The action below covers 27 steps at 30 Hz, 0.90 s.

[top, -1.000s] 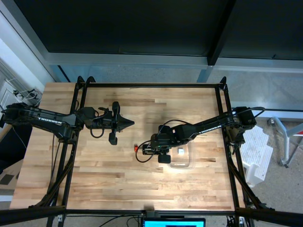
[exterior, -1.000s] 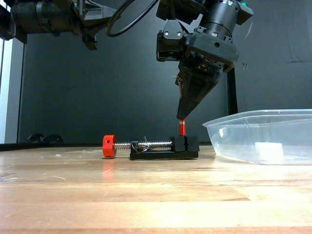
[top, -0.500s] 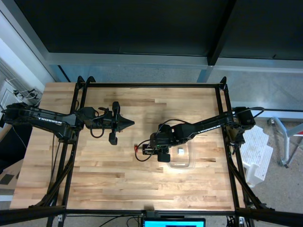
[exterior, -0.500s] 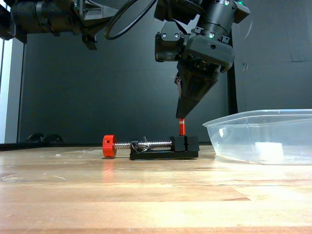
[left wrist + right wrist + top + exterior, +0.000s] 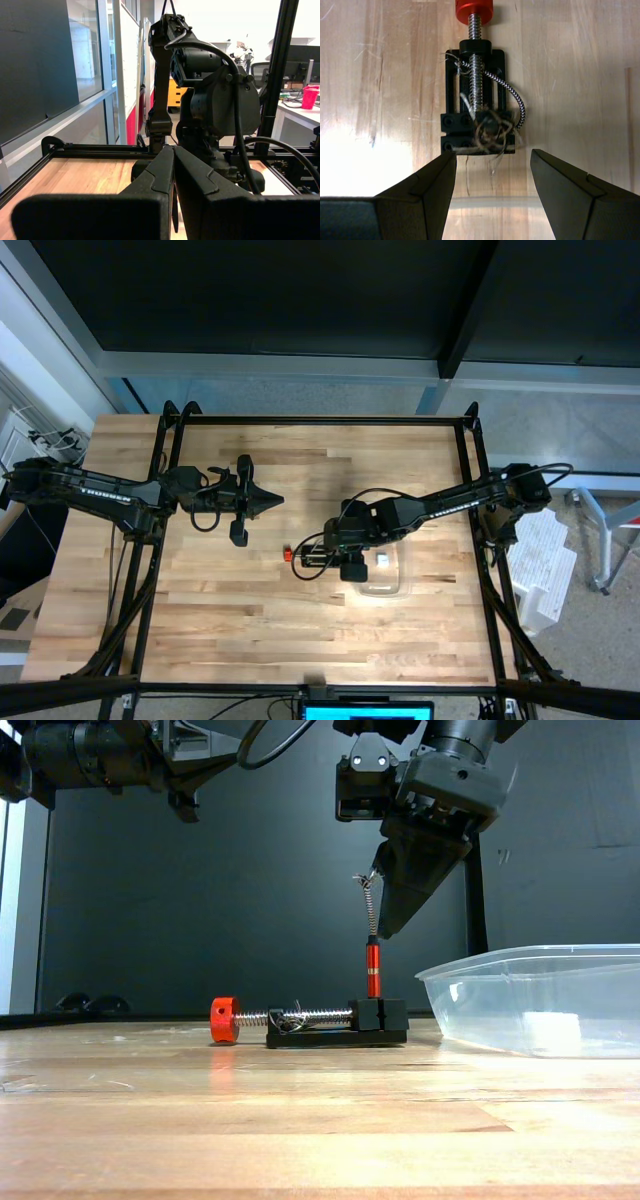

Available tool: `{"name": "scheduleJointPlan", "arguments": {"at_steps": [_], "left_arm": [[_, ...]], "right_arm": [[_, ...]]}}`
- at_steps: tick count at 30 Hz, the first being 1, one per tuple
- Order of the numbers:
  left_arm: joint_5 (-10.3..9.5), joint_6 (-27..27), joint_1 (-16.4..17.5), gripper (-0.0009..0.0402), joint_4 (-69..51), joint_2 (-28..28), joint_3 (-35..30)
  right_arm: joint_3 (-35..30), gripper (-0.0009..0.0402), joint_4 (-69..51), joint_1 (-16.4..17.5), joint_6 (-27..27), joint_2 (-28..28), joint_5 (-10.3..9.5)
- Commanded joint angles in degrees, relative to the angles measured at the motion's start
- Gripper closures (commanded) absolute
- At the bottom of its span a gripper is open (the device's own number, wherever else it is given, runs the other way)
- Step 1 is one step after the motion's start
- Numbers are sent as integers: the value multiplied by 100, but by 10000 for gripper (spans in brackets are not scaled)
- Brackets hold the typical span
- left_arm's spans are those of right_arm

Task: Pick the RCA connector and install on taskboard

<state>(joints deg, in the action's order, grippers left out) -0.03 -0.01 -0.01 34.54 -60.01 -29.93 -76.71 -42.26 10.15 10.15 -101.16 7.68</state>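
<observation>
Your taskboard (image 5: 318, 556) lies on the table (image 5: 220, 620) a little right of centre, with its screw stub (image 5: 287, 554) pointing to 9 o'clock. On the board's 3 o'clock end the RCA connector (image 5: 372, 970) stands upright. Your right gripper (image 5: 383, 925) hangs just above it. At 3 o'clock, just beside the board, there's the tray (image 5: 520, 960) with a small piece (image 5: 552, 1032) lying on its floor. Your left gripper (image 5: 274, 501) is out at 11 o'clock from the board, well apart and above the table.
</observation>
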Motion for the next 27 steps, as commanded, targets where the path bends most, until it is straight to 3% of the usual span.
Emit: {"name": "scheduleJointPlan", "arguments": {"at_steps": [1, 7, 16, 27], "left_arm": [[0, 2, 0, 393, 0, 0, -2], [0, 2, 2, 393, 0, 0, -2], [0, 2, 0, 393, 0, 0, -2], [0, 0, 0, 393, 0, 0, -2]], "right_arm": [[-11, 190, 4, 20, -4, 50, -20], [63, 198, -31, 24, -11, 225, -48], [1023, 225, 699, -26, -129, 1692, 24], [2275, 331, 2728, -350, -286, 3182, 24]]}}
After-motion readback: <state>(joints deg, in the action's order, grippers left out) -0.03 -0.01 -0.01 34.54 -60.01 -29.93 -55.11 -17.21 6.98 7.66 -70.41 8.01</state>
